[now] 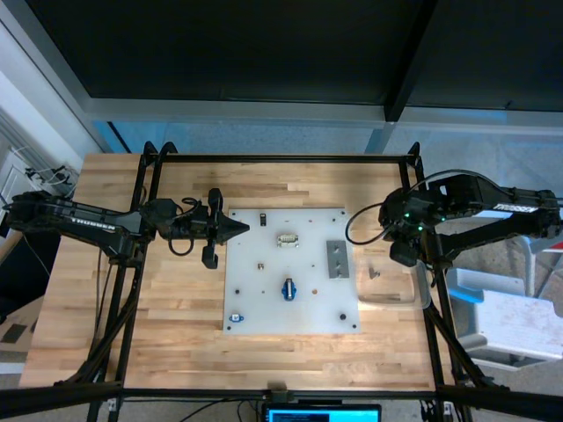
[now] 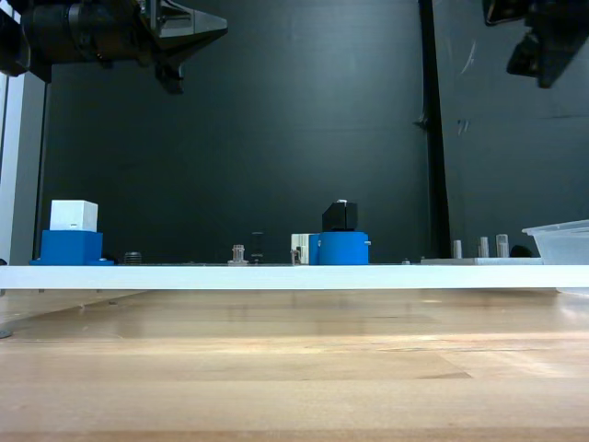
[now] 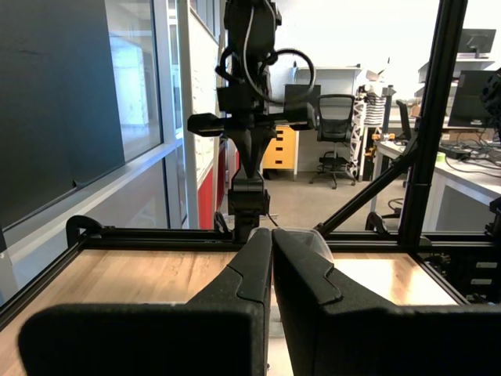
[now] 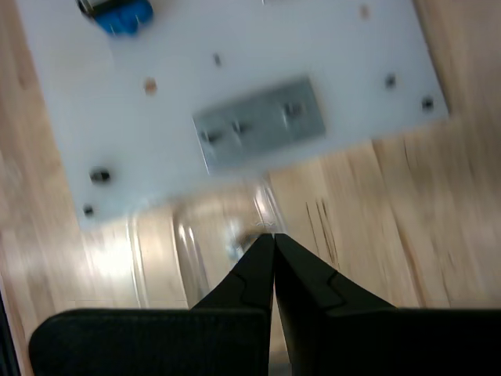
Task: Pick the 16mm cylinder and place it in the taskboard
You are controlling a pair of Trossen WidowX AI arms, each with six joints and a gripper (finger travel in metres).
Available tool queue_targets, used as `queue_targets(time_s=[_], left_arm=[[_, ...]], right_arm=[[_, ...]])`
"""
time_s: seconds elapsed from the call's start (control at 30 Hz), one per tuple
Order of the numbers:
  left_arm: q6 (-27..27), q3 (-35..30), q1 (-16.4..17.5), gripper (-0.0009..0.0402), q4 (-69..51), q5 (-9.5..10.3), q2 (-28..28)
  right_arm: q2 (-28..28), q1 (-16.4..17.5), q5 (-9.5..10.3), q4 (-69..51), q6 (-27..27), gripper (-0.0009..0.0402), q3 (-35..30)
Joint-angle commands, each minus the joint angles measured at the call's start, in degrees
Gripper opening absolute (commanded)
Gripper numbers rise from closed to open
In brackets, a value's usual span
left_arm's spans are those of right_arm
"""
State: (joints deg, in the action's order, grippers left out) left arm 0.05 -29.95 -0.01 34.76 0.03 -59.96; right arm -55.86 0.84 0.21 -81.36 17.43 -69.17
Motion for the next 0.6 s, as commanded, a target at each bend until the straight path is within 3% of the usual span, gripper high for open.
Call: queue_targets(time_s=[0.03,0.27,0.6], left_arm=[[0.0,0.0,0.0,0.0,0.0,-0.02,0.0],[0.0,0.0,0.0,0.0,0.0,-0.02,0.0],[0.0,0.0,0.0,0.0,0.0,-0.02,0.0]], right_arm=[[-1.1,1.3,-0.04,-3.0,0.4,0.0,0.0],[-4.0,5.1,-0.09,-4.9,1.7,0.0,0.0],[-4.2,6.1,-0.11,-5.2,1.8,0.0,0.0]])
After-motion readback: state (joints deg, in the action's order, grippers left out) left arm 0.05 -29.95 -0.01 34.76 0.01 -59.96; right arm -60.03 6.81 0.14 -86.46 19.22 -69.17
